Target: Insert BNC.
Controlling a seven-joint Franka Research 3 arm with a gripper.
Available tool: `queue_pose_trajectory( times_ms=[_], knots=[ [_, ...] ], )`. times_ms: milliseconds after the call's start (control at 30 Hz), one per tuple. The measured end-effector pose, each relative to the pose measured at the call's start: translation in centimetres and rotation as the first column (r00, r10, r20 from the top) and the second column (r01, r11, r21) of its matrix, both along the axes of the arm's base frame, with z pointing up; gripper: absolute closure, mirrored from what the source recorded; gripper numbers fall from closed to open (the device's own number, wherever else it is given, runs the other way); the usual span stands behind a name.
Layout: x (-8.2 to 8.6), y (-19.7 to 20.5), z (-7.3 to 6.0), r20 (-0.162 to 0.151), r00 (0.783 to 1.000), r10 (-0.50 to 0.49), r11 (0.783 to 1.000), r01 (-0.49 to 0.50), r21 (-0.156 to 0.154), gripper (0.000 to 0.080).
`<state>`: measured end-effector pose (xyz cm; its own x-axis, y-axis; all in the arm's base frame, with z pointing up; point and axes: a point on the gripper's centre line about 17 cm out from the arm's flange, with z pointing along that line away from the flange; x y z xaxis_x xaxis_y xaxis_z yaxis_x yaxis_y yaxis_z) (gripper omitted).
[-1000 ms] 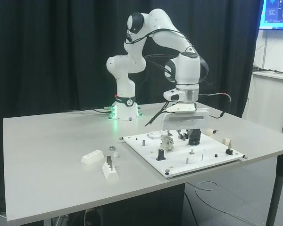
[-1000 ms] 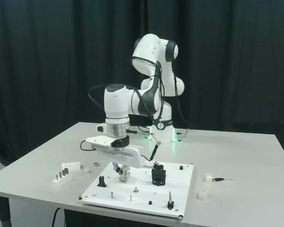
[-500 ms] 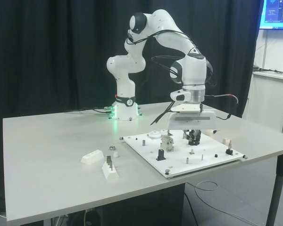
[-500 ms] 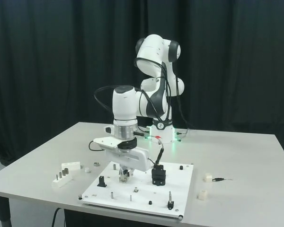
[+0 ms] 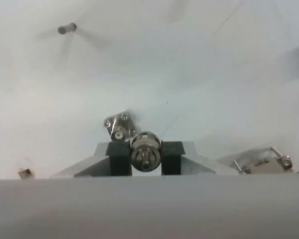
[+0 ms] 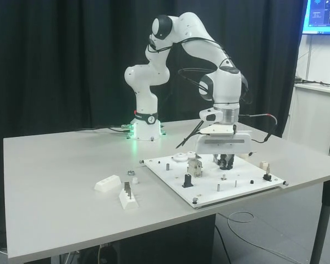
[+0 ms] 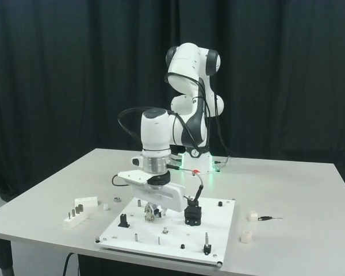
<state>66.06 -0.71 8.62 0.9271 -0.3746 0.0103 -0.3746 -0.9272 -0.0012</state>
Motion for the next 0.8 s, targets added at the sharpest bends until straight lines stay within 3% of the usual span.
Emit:
queue_pose_trajectory(
  times_ms=[800],
  knots=[
    [-0.6,1.7,-1.9,0.023,0.998,0.057,0.998,-0.056,-0.023,0.0679]
  ],
)
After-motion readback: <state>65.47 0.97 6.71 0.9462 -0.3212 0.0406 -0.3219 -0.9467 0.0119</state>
